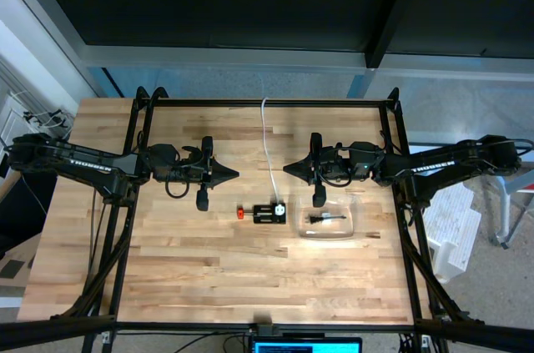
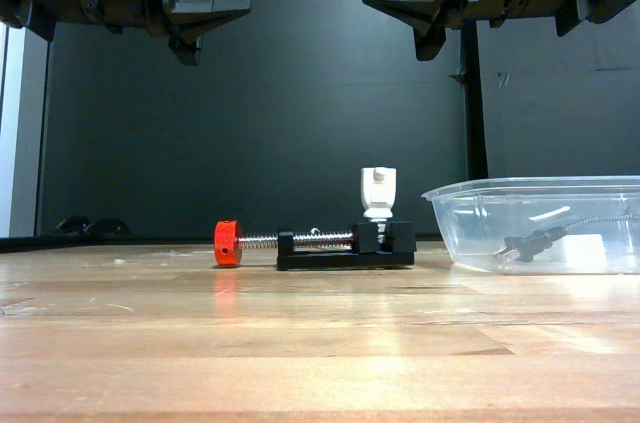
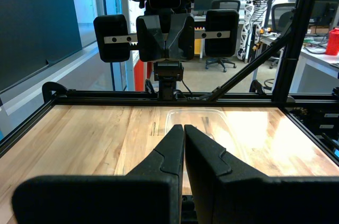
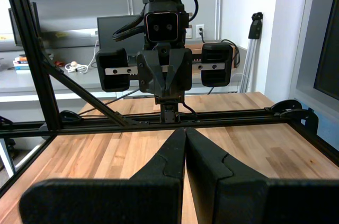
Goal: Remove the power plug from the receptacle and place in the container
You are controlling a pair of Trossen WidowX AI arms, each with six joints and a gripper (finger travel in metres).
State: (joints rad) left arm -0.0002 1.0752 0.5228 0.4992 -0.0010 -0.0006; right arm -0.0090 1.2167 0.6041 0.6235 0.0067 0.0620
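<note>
Looking over the light wooden table (image 1: pixel 167 269), you find the tiny black power plug (image 2: pixel 530 241) lying inside the shallow clear plastic container (image 2: pixel 470 228). The container sits just beside the black vise with a red knob (image 2: pixel 345 246), on the side of the table's right edge. The small white receptacle (image 2: pixel 378 188) stands upright in that vise, apart from the plug, so I judge the task as good as done. The left gripper (image 3: pixel 184 128) and the right gripper (image 4: pixel 185 130) hang high above the table, each with its jaws pressed together on nothing.

The risk from here is an unneeded move. If you lower the right gripper, it may strike the light container's far rim and push or tip it, and the plug can slide out. A sweep across the middle can catch the long thin white cord (image 1: pixel 269 144).

The plug's prongs are too small to make out. The low view cuts off the container's right end. The right wrist view shows neither plug nor container.
</note>
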